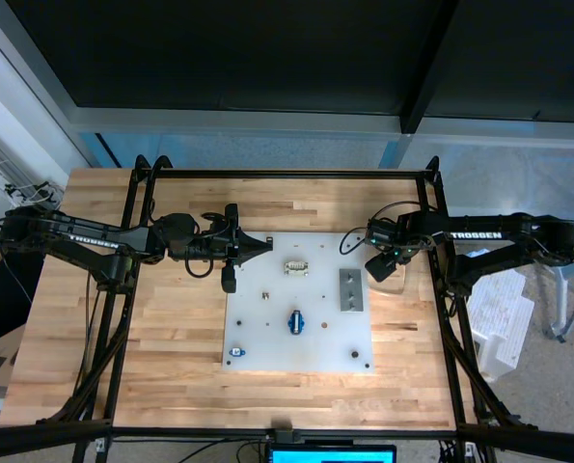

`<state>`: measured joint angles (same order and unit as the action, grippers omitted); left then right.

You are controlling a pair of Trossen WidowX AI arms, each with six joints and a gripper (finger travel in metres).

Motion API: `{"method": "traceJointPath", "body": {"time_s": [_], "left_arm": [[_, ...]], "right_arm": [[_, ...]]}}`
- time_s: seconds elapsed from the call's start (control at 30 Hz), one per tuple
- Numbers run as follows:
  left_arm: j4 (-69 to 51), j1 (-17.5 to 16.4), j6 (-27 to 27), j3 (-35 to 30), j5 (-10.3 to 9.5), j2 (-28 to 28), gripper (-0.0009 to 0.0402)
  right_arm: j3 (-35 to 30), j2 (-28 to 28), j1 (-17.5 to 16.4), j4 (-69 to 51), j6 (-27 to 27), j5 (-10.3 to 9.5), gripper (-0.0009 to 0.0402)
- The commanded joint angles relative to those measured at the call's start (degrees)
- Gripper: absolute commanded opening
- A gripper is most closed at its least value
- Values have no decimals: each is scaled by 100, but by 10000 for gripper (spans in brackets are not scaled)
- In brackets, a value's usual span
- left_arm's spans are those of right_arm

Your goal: Pick the 16mm cylinder and install on the taskboard

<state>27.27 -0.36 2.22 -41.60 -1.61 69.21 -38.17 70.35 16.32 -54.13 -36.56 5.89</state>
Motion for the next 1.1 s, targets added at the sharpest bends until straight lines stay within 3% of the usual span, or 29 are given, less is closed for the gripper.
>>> {"method": "traceJointPath", "body": {"time_s": [0.03, 0.33, 0.77, 1.1], "left_arm": [[0, -2, 0, -2, 2, 2, 1], [0, -2, 0, -2, 2, 2, 1], [0, -2, 0, -2, 2, 2, 1], [0, 0, 0, -2, 2, 2, 1]], "right_arm": [[0, 44, -2, 9, -7, 4, 165], [2, 46, -2, 4, 0, 2, 120], [0, 35, -4, -22, -2, 7, -3], [-203, -52, -11, -205, 210, 7, 13]]}}
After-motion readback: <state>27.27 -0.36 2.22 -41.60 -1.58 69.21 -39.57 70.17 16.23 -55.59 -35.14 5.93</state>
